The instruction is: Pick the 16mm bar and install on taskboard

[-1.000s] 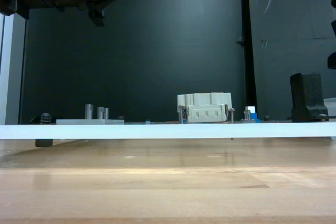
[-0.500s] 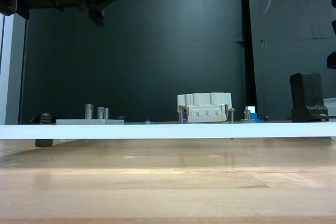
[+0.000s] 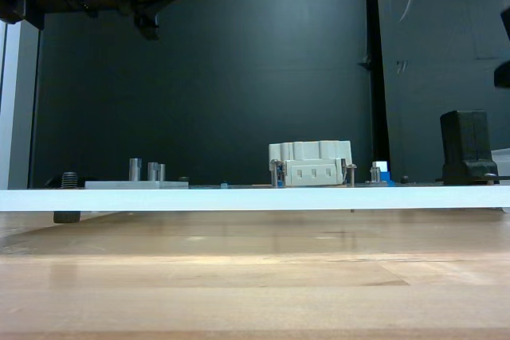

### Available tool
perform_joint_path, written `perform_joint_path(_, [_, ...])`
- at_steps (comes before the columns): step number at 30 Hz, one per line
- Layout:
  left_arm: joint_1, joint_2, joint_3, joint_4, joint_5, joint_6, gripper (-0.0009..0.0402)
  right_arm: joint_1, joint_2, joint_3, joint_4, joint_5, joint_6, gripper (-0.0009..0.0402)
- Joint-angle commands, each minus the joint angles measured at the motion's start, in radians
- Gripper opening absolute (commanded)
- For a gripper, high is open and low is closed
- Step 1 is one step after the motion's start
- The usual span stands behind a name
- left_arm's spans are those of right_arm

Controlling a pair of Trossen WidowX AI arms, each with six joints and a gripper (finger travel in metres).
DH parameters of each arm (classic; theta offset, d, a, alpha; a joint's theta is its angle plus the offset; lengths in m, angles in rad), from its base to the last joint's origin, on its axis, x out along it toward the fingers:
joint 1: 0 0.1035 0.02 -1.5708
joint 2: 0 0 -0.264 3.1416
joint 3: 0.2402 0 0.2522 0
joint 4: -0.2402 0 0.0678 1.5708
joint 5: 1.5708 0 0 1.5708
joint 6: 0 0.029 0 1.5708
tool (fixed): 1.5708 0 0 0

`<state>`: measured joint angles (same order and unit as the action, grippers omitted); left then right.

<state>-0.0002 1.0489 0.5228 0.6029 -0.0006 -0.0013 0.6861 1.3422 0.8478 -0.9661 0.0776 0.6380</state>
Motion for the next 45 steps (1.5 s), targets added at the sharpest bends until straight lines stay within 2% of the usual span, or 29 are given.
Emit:
perform_joint_path(1, [0.000, 0.000, 0.000, 0.000, 0.000, 0.000, 0.0000, 0.000, 0.000, 0.055, -0.048, 0.000, 0.001, 0.0012])
perform_joint_path(11, [0.000, 0.000, 0.000, 0.000, 0.000, 0.000, 0.0000, 0.000, 0.028, 0.202, -0.184, 0.000, 0.002, 0.0011])
perform_joint_path(22, [0.000, 0.000, 0.000, 0.000, 0.000, 0.000, 0.0000, 0.000, 0.081, 0.266, -0.201, 0.000, 0.025, 0.0011])
perform_joint_path(45, [0.000, 0.000, 0.000, 0.000, 0.000, 0.000, 0.0000, -0.023, 0.337, 0.521, -0.216, 0.000, 0.035, 0.0011])
